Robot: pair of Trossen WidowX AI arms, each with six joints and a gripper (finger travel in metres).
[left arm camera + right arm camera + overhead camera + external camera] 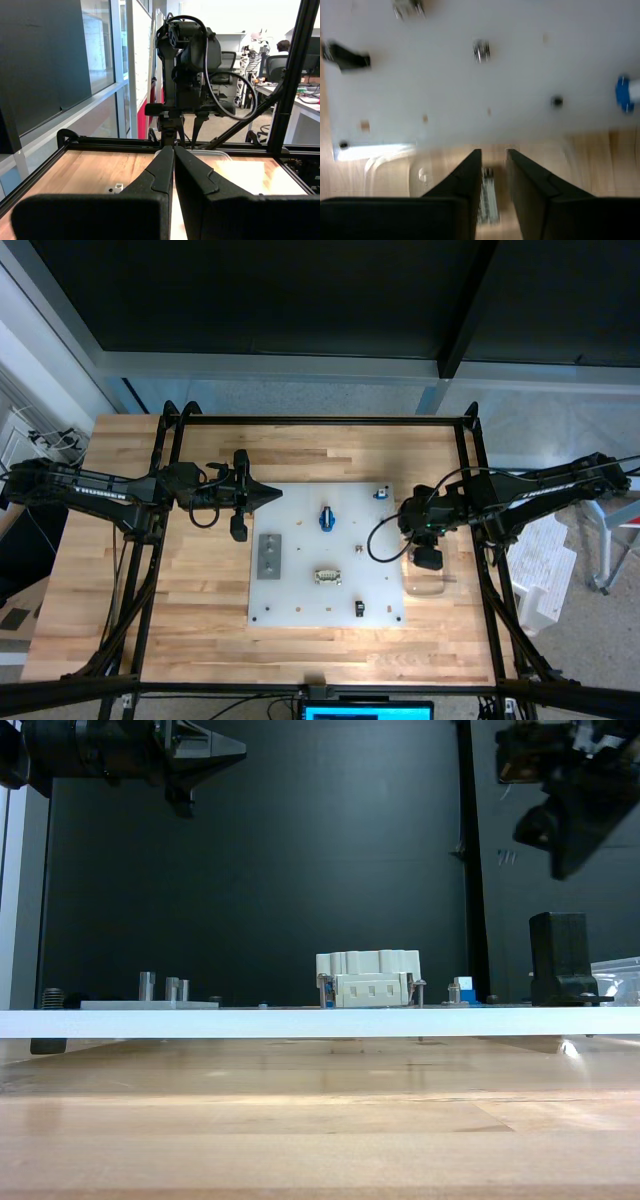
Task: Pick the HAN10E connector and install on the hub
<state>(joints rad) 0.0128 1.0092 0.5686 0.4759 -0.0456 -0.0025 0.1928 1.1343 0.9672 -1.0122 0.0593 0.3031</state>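
left hand (278,496) pinched near plate (300,602); right hand (493,152) narrow above han10e connector (487,200) in tray (426,591)

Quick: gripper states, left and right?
Left gripper: shut, holding nothing, raised near the white plate's left edge.
Right gripper: open, holding nothing, above the HAN10E connector.

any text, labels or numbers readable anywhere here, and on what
Left arm: white lettering, too small to read.
Right arm: white lettering, too small to read.
No text shows on the white plate, the hub, the left gripper raised at the plate's left edge, or the right gripper above the clear tray.
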